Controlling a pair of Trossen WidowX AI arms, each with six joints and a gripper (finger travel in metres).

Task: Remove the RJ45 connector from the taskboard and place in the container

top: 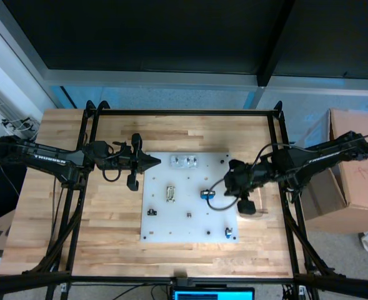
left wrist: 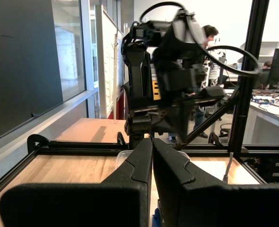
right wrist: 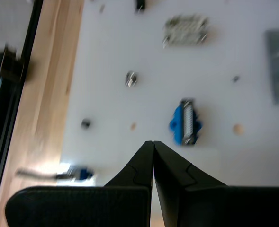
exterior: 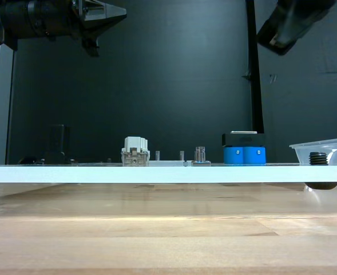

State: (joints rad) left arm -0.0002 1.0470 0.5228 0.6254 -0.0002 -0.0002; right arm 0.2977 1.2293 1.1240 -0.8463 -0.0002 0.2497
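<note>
The white taskboard (top: pixel 171 228) lies mid-table. A small blue plug (top: pixel 228 233) at its near right corner looks like the RJ45 connector; it is on the board, and I cannot tell how deep it sits. In the right wrist view it is a blurred blue piece (right wrist: pixel 77 174) with a pale tail. My right gripper (top: pixel 232 181) hovers high over the board's right side, shut and empty (right wrist: pixel 153 143), pointing down near a blue D-sub connector (right wrist: pixel 185 122). My left gripper (top: pixel 151 162) hangs above the board's left edge, shut with nothing in it (left wrist: pixel 152 140). The clear container (top: pixel 262 212) stands right of the board.
On the board are a grey rectangular connector (top: pixel 170 194), two silver fittings (top: pixel 184 161), a small metal post (exterior: pixel 199 154) and a black knob (exterior: pixel 318 158). A black frame (top: pixel 184 112) rings the table. A cardboard box (top: pixel 358 169) stands off to the right.
</note>
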